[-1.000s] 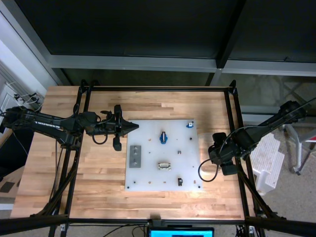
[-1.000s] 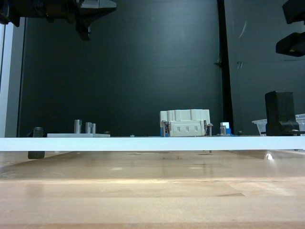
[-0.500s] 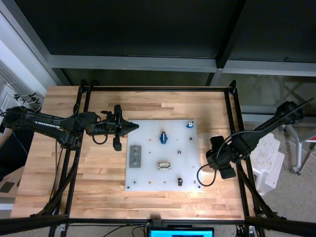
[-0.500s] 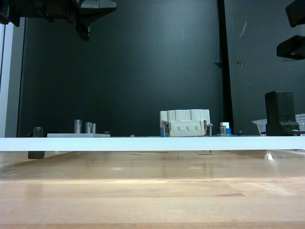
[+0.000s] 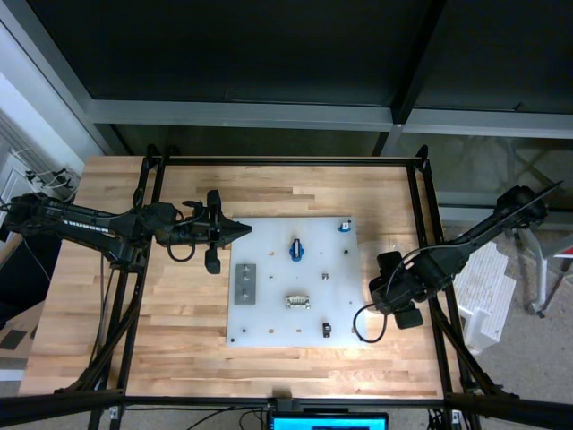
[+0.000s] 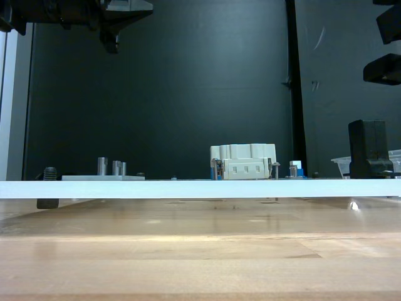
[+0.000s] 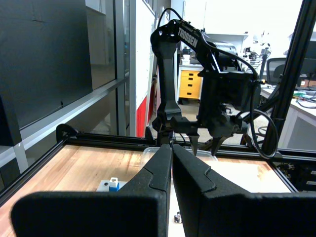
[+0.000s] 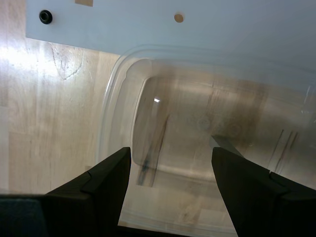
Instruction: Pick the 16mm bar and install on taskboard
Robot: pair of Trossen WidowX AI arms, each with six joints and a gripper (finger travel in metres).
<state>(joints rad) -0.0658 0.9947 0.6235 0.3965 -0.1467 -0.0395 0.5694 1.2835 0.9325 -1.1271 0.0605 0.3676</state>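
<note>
I cannot pick out the 16mm bar for certain in any view. My right gripper hangs just off the right edge of the white taskboard. In the right wrist view the right gripper is open above a clear plastic tray, with nothing between its fingers. A thin dark streak shows blurred inside that tray. My left gripper hovers over the board's far left edge; in the left wrist view the left gripper is shut and empty.
On the board are a grey plate with pegs, a blue part, a beige connector and a black block. A black frame borders the table. A white bin sits beyond the right edge.
My right gripper has moved toward the near edge and slightly left, alongside the board's right edge. The left arm has not moved.
</note>
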